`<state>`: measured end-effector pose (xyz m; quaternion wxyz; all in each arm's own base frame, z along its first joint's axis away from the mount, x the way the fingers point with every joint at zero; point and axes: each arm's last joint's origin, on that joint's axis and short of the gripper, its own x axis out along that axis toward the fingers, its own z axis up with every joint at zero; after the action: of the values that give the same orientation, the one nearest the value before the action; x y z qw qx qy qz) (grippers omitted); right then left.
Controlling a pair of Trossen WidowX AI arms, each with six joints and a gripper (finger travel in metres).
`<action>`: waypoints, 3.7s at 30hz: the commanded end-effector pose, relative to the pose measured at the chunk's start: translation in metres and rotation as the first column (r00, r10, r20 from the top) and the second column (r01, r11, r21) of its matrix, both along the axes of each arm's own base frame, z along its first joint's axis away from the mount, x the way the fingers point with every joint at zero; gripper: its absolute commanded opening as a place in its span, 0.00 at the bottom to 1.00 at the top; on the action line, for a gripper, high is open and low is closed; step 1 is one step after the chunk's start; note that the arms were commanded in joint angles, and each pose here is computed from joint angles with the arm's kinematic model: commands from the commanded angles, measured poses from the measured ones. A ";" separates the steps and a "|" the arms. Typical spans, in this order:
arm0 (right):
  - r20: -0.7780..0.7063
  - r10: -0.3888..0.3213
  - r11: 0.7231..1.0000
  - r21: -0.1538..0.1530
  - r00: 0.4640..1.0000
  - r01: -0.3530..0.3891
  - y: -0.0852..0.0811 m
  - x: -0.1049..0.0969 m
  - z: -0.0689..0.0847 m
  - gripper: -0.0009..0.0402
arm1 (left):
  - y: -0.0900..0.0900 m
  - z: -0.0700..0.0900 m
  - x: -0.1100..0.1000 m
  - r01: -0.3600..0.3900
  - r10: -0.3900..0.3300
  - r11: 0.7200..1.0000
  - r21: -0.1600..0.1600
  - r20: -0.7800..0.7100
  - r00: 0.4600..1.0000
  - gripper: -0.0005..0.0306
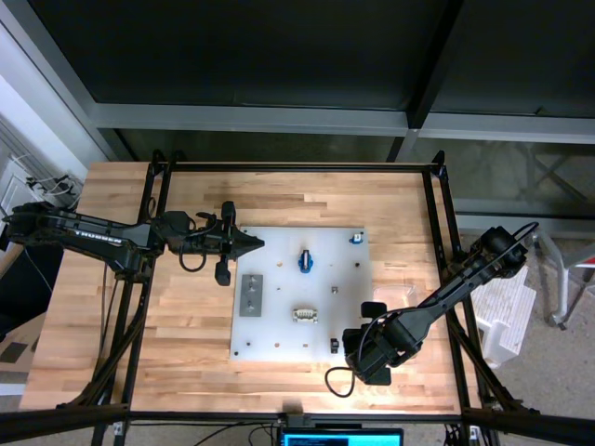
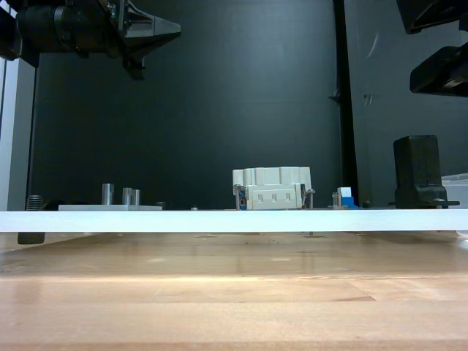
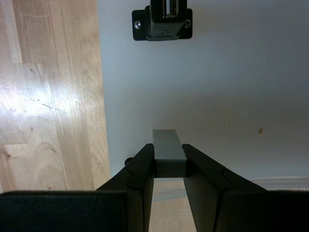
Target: Pick the 16mm bar and install on taskboard
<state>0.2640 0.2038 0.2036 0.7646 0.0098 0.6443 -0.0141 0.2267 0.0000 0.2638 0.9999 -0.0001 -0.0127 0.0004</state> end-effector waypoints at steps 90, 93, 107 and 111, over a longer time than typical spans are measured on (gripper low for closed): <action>0.281 -0.067 0.989 0.146 0.957 0.026 -0.071 -0.020 0.089 0.30 | 0.000 0.000 0.000 0.000 0.000 1.000 0.000 0.000 1.000 0.02; 0.341 -0.093 0.993 0.104 0.936 0.061 -0.083 -0.020 0.095 0.25 | 0.000 0.000 0.000 0.000 0.000 1.000 0.000 0.000 1.000 0.02; 0.596 -0.026 1.000 0.016 0.803 0.020 -0.146 -0.026 0.117 0.03 | 0.000 0.000 0.000 0.000 0.000 1.000 0.000 0.001 1.000 0.02; 0.667 -0.007 0.999 -0.020 0.745 0.028 -0.161 -0.025 0.123 0.02 | 0.000 0.000 0.000 0.000 0.000 1.000 0.000 0.000 1.000 0.02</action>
<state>0.2381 0.0467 0.3251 0.9394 0.0128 0.3418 -0.0233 0.2267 0.0000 0.2638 0.9999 -0.0001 -0.0129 0.0002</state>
